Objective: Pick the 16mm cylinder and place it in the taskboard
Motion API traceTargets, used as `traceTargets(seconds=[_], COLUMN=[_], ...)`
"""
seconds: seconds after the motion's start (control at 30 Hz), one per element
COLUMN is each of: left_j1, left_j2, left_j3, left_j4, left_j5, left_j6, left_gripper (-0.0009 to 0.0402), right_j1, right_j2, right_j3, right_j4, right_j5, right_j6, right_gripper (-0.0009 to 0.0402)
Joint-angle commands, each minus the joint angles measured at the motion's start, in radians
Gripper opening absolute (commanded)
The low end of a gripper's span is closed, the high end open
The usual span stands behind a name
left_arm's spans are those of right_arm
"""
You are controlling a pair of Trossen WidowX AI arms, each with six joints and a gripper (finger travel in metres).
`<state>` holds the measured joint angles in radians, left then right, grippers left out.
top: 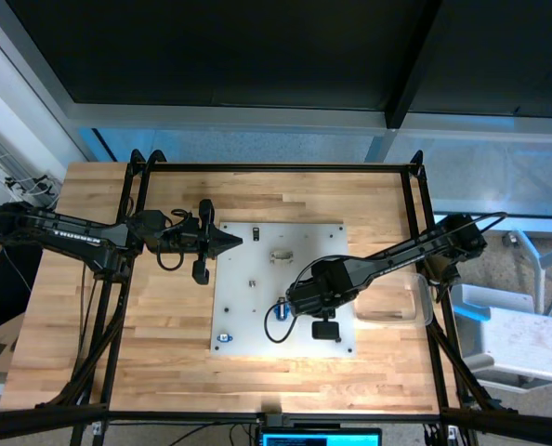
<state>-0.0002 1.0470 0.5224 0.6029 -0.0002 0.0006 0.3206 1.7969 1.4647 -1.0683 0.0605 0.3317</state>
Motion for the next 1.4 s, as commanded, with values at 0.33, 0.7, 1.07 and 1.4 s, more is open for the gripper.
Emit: traceTargets(seconds=[0.33,0.7,1.07,1.4], left_j1=[0.0,0.0,0.0,0.0], left_j2=[0.0,0.0,0.0,0.0], left_j3=[0.0,0.0,0.0,0.0], left_j4=[0.0,0.0,0.0,0.0], left_j5=[0.0,0.0,0.0,0.0], left_j6=[0.0,0.0,0.0,0.0], left_gripper=[0.0,0.0,0.0,0.0], right_j1=[-0.018,-0.019,-0.016,-0.014], right_j2=[0.045,0.045,0.045,0.045], right_j3=[0.035,0.008,-0.022,-0.036], right_j4=[0.027,0.045,0.091,0.114], right_j5=[0.0,-0.001,-0.009,-0.009], right_j6=[-0.027,-0.01,-0.008,-0.008], right_gripper=[0.0029,0.0029,0.0029,0.0029])
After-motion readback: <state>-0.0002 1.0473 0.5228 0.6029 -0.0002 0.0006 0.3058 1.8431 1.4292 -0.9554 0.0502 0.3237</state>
